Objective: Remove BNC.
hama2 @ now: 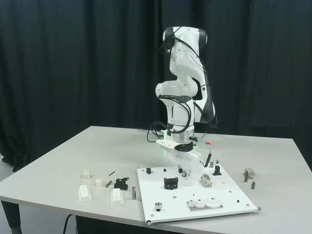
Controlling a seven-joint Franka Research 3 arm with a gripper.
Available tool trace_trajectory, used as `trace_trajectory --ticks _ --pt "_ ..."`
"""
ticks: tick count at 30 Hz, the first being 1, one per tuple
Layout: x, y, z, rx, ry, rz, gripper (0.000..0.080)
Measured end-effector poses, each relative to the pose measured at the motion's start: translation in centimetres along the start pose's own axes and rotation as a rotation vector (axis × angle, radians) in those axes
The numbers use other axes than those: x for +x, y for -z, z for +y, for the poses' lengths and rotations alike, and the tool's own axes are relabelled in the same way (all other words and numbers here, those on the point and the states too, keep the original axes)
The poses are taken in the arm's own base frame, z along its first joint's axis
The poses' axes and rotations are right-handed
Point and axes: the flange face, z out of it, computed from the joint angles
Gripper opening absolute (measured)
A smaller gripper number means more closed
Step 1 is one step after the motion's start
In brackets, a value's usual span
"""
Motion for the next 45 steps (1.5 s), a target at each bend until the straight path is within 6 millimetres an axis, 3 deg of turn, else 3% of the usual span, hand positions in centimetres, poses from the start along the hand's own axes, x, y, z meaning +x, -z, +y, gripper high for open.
trace_trajectory --ticks 4,5,6,7,21,45 --pt "-0.01 -0.01 0.02 -0.001 0.000 0.000 0.0503" --pt "-0.01 -0.03 0.04 -0.003 0.000 0.000 0.0323" --pt "0.06 -0.08 0.09 -0.006 -0.001 0.000 0.0323" --pt "0.12 -0.09 0.10 -0.007 -0.002 0.000 0.0149" --pt "0.00 -0.08 0.11 -0.009 0.036 0.008 0.0127" --pt "-0.57 -0.11 0.10 -0.022 0.426 0.032 0.0125"
